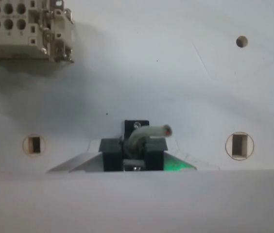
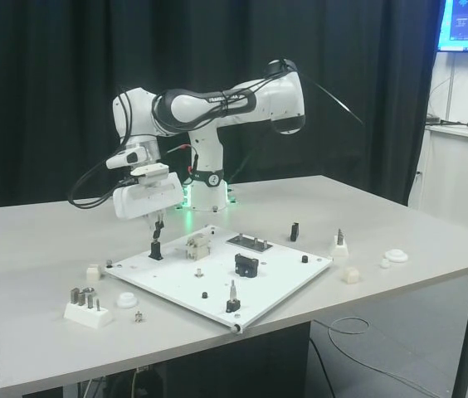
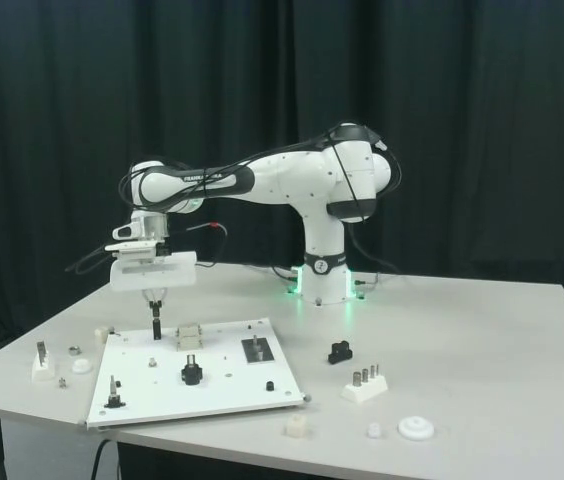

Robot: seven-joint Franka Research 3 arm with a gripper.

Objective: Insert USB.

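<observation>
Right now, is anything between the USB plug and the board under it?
Nothing visible. The USB plug, in the gripper, faces bare white board; the connector block sits off to one side. The socket itself is hidden.
</observation>
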